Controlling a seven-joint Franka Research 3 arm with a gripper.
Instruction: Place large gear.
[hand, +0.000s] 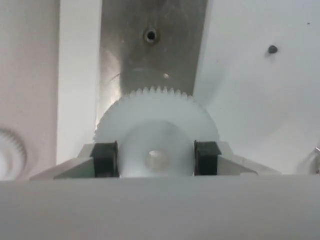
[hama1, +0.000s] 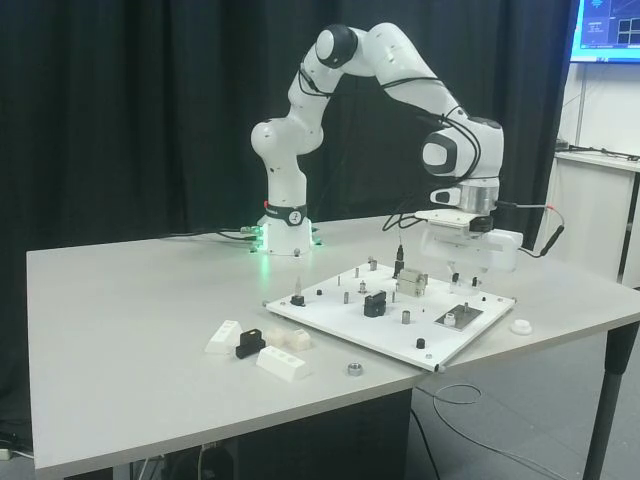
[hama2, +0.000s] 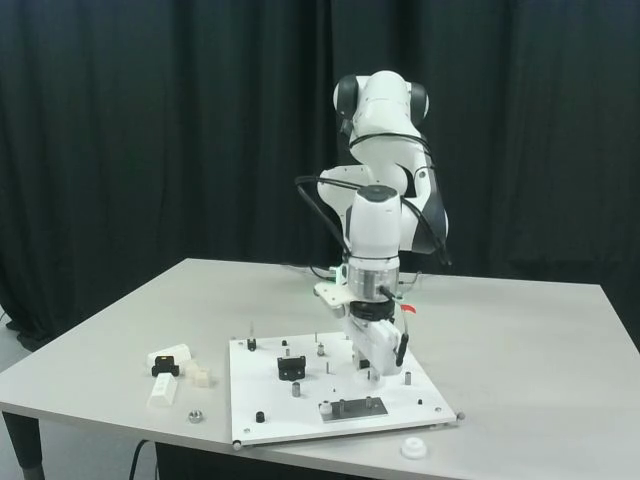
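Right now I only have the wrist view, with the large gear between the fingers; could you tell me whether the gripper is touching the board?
Observer: No, the gripper seems to hover just above the white board, with the large gear not yet seated.
Operator: Thanks. Does anything stand on the grey plate?
Observer: Yes, the grey plate carries short upright pegs, near the board's front edge.
Operator: Is anything loose on the far side of the board?
Observer: White blocks lie on the table there.
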